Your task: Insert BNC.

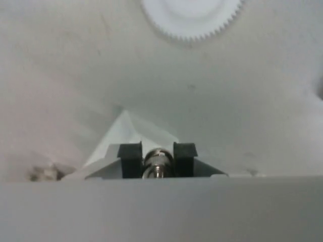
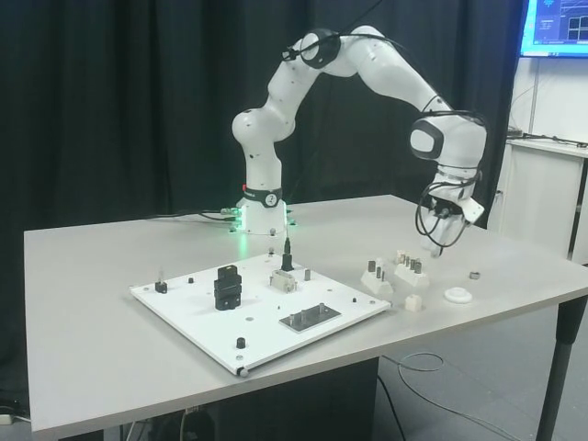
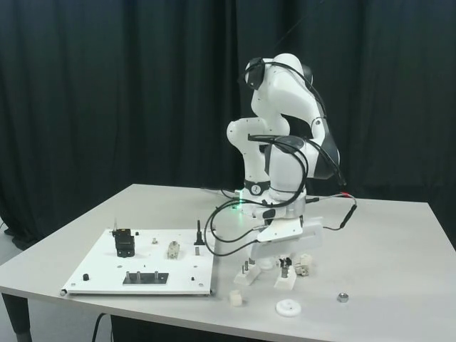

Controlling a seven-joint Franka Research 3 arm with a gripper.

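Wrist view: end effector (image 1: 158, 160) pinches the BNC connector (image 1: 158, 164) above bare table (image 1: 227, 101), white gear (image 1: 192, 17) well apart.

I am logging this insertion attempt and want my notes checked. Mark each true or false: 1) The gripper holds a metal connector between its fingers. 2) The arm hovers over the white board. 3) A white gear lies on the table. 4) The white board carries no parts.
1) True: the gripper grips the BNC connector between its black fingers.
2) False: the arm is off to the side of the white board, above the small white holders.
3) True: the white gear lies on the grey table.
4) False: it carries several, including a black block.
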